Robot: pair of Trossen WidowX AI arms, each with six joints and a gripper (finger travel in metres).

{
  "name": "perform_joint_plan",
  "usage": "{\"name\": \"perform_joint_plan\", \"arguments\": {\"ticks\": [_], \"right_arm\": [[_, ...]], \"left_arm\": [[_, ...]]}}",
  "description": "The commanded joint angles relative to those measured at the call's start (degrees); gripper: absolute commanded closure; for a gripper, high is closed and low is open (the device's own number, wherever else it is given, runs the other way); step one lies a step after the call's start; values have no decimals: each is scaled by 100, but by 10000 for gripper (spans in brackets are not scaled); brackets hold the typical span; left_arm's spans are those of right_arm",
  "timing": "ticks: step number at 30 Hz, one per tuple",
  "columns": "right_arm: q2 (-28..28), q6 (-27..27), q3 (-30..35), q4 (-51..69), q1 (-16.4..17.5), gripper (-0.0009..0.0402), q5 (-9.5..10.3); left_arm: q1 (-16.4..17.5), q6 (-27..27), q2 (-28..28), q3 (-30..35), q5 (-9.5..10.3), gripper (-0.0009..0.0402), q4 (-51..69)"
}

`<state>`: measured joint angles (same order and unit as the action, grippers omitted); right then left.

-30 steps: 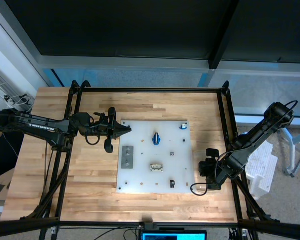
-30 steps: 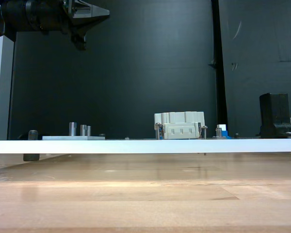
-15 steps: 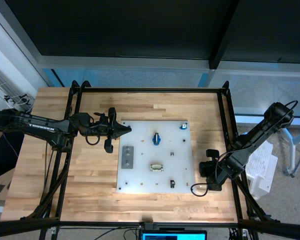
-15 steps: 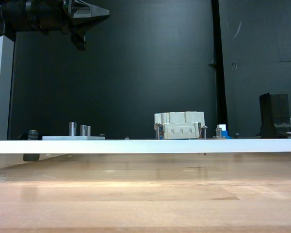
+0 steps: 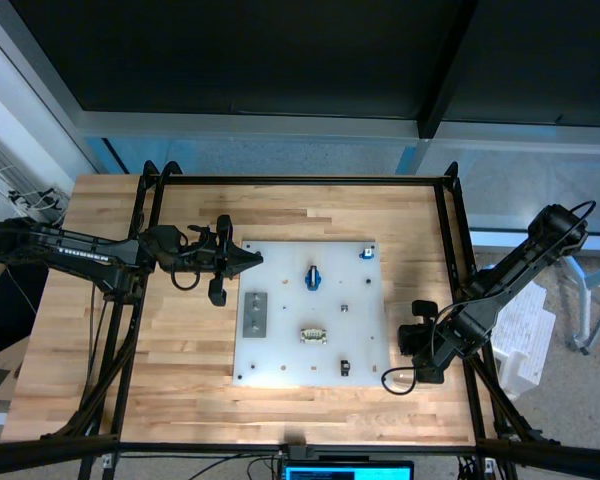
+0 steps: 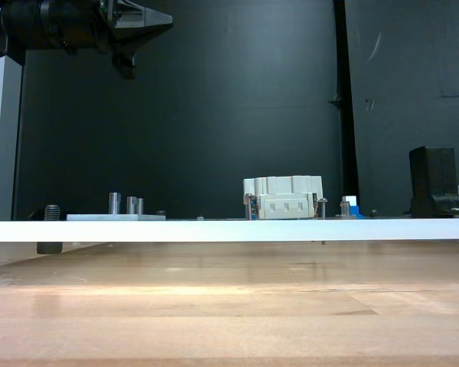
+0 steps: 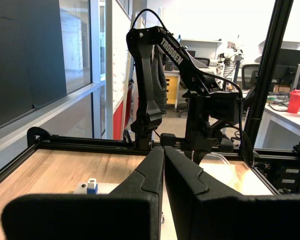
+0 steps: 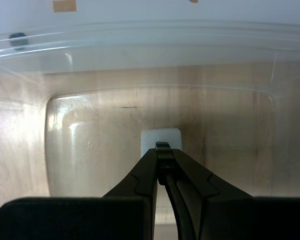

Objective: Pick the USB connector and install on taskboard

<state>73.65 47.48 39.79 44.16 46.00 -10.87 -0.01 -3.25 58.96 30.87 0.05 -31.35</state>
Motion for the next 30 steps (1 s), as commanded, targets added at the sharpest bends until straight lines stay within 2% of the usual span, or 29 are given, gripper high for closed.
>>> {"name": "perform_joint_plan", "arguments": {"ticks": [1, 25, 30], "right_arm": [[-37, -2, 4, 7, 11, 393, -4], [-129, -2, 251, 271, 42, 393, -7], [-162, 22, 229, 264, 87, 393, -164]], "left_arm": [[2, 2, 0, 0, 0, 393, 0], [2, 2, 0, 2, 0, 393, 0], [0, 2, 0, 2, 0, 393, 0]]}}
